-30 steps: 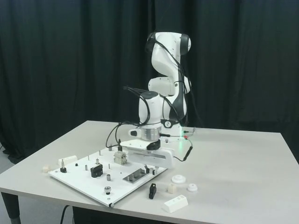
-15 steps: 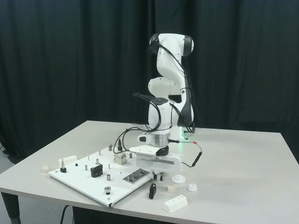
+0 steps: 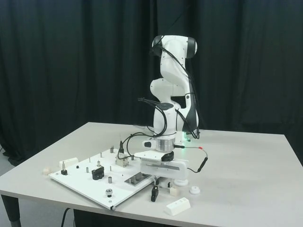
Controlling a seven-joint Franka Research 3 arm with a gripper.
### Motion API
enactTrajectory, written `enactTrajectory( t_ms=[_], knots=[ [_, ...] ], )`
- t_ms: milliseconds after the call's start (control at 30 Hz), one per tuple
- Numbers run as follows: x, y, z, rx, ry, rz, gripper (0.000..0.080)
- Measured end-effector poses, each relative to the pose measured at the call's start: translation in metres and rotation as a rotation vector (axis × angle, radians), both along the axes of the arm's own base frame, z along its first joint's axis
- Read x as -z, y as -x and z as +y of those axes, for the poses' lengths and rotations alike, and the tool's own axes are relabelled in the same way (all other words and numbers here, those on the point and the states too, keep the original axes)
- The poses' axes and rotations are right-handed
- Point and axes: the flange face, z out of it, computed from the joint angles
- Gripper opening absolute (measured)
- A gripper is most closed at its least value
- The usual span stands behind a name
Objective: Place small gear.
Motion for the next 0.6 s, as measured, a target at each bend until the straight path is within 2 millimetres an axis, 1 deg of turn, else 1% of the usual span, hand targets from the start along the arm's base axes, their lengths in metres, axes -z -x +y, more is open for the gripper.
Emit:
enactTrajectory(
  t_ms=[33, 200, 233, 467, 500, 533, 600],
  knots=[
    [0.0, 0.0, 0.0, 0.0, 0.0, 0.0, 0.0391],
    [-0.001, -0.001, 0.0, 0.001, -0.001, -0.002, 0.0391],
    [-0.001, -0.001, 0.0, 0.001, -0.001, -0.003, 0.0707],
    [-0.01, -0.003, 0.001, 0.007, -0.006, -0.015, 0.0707],
    [-0.011, -0.003, 0.001, 0.008, -0.007, -0.016, 0.0777],
    [-0.013, -0.003, 0.001, 0.008, -0.007, -0.016, 0.0795],
    [-0.016, -0.003, 0.001, 0.009, -0.009, -0.014, 0.0795]
  ],
)
